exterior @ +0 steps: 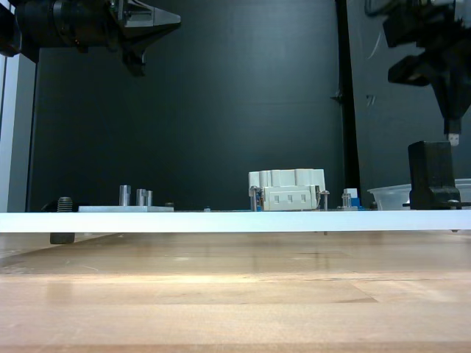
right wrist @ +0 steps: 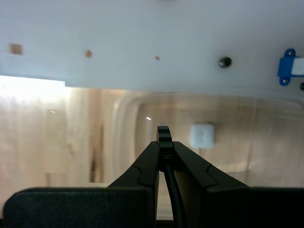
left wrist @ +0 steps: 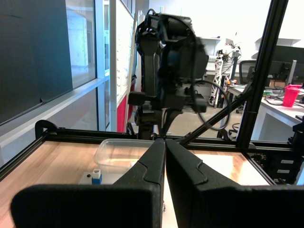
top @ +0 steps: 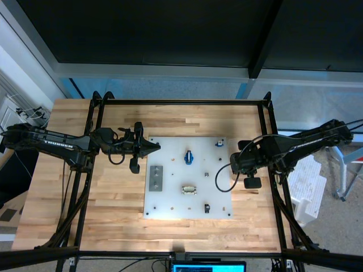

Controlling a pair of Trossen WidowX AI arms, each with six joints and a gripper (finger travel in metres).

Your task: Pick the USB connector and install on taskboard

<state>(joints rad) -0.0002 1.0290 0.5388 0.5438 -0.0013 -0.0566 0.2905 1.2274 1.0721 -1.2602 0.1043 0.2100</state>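
My right gripper [right wrist: 164, 142] is shut on the black USB connector [right wrist: 164, 134], whose cable runs back between the fingers. In the high view this gripper [top: 233, 162] hovers just off the right edge of the white taskboard [top: 170, 198], the cable [top: 218, 177] looping over the plate. In the low view the connector's silver tip [exterior: 454, 137] points down, well above the board. My left gripper [top: 152, 148] is shut and empty, raised over the board's far left corner.
The board carries a grey metal block [top: 156, 177], a blue part [top: 189, 157], a silver multi-pin socket [top: 189, 190] and a small black block [exterior: 433, 176]. A clear plastic tray [right wrist: 142, 114] holding a white piece [right wrist: 201, 135] lies under my right gripper beside the board.
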